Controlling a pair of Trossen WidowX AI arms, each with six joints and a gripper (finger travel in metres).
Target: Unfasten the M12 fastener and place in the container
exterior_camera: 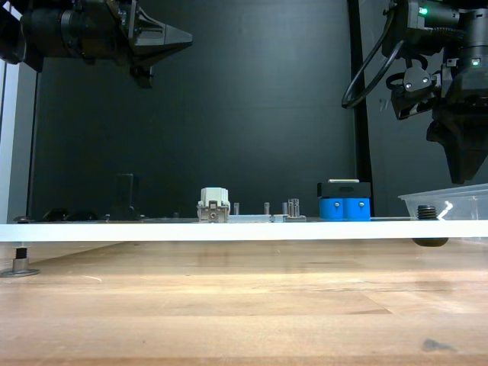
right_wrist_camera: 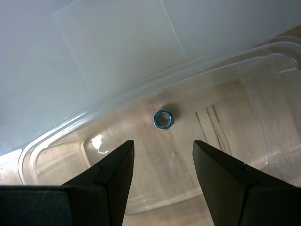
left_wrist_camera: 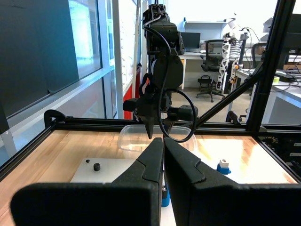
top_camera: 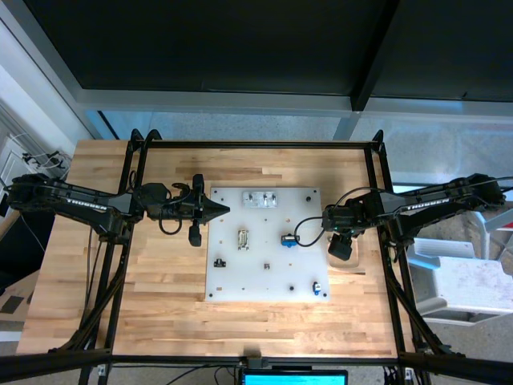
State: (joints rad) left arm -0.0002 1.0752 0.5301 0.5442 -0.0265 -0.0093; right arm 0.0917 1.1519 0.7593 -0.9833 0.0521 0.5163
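M12 nut (right_wrist_camera: 163,119): small silver hexagon, one piece, which we log as lying flat on the floor of the container (right_wrist_camera: 235,122), clear of its walls and off its stud (exterior_camera: 428,213). In the low view that stud stands bare at the lower right of the frame, ribs showing, in front of the clear tray.

Handling, as we judge it: light, rigid, not fragile. It is smooth metal on smooth plastic, so it will likely skid or tip if nudged. Should it need lifting, we would take it across two opposite flats, fingers coming straight down.

Orientation: the bore faces up, straight toward the right wrist camera, so its axis runs vertical. We find no real long axis. It is wider than it is tall, and the broad face rests on the tray.

Right gripper (right_wrist_camera: 162,145): fingers spread far wider than the nut, holding nothing. It hangs above the container with the nut below the gap. In the high view it sits right of centre, just off the right edge of the white board (top_camera: 240,281).

Left gripper (left_wrist_camera: 163,140): fingers pressed together, nothing between them. It is held high at the upper left of the low view, and by the board's left edge in the high view.

Status, by our reading: nut delivered; nothing seems left but to draw the right gripper clear.
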